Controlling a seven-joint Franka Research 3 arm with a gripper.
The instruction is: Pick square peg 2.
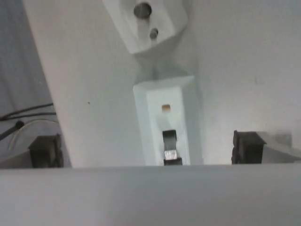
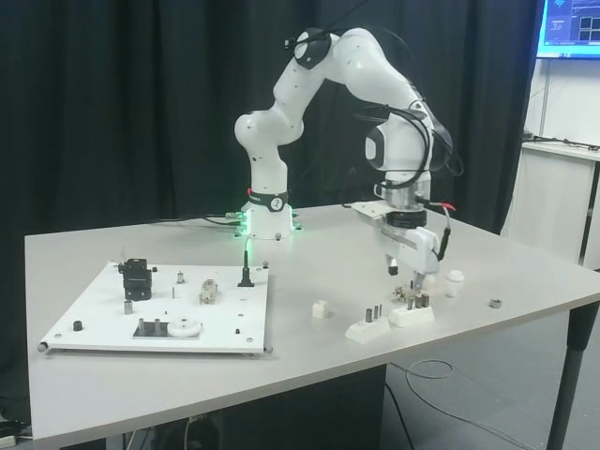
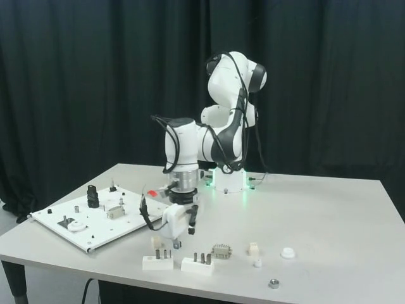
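Observation:
In the wrist view a white peg holder [image 1: 162, 120] lies below the camera. A grey square peg [image 1: 170, 149] stands in its slot, and a small square mark [image 1: 165, 108] sits further along the block. My gripper [image 1: 146, 149] is open, its black fingertips [image 1: 247, 147] wide apart on either side of the holder, touching nothing. In the first room view the gripper [image 2: 405, 274] hangs just above the holder [image 2: 411, 315] near the table's front edge. The second room view shows the gripper [image 3: 178, 240] over that holder [image 3: 157, 262].
A second white holder [image 2: 367, 329] with round pegs lies close beside the first. A small white cube [image 2: 321, 308], a white cap [image 2: 455, 281] and a nut [image 2: 494, 303] lie nearby. A white assembly board [image 2: 103, 319] with parts occupies the table's other end.

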